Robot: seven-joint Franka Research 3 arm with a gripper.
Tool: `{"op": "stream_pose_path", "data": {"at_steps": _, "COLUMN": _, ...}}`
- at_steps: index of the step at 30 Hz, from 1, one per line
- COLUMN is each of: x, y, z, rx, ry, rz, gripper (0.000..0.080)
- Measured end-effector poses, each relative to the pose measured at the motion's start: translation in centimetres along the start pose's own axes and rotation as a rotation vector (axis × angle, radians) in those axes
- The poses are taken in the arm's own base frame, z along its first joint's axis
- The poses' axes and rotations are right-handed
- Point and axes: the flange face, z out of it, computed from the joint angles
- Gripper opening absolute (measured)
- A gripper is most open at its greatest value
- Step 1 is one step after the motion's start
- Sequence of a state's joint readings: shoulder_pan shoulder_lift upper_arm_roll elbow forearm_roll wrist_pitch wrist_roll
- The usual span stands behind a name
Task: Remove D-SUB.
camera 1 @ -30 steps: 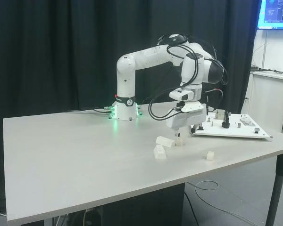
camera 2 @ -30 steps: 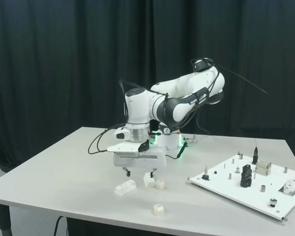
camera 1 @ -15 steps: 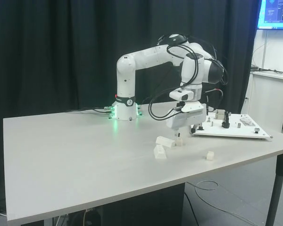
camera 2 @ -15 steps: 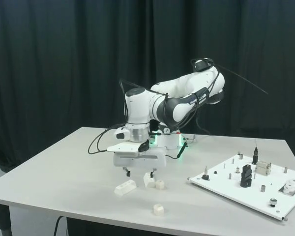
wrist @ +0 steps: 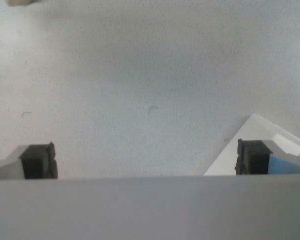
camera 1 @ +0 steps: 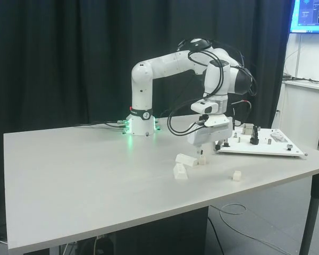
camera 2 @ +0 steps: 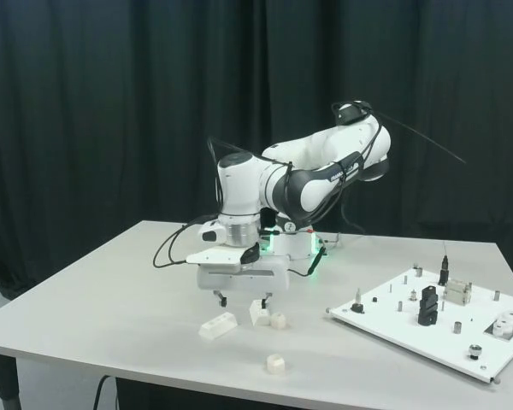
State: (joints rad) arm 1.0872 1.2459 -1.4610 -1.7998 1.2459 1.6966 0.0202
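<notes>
Currently gripper (camera 2: 242, 300) hovers just above grey table (camera 1: 69, 164), fingers spread wide, nothing between them. One fingertip (wrist: 251, 156) sits over white block (wrist: 270, 137); other fingertip (wrist: 37, 161) over bare table. Four small white blocks lie near gripper, one (camera 2: 275, 364) apart toward table edge. White board (camera 2: 427, 329) with connectors and pegs sits well apart from gripper; D-SUB not distinguishable among parts there.

Matt grey table (camera 1: 85, 164), glossy white plastic arm (camera 1: 165, 64)
</notes>
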Motion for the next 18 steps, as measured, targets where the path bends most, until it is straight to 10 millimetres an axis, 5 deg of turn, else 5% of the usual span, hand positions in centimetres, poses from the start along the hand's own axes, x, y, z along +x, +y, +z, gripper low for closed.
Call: {"op": "stream_pose_path", "data": {"at_steps": 18, "x": 0.00, "y": -0.03, "z": 0.00, "rx": 0.004, "ry": 0.000, "rz": 0.074, "gripper": 0.0800}}
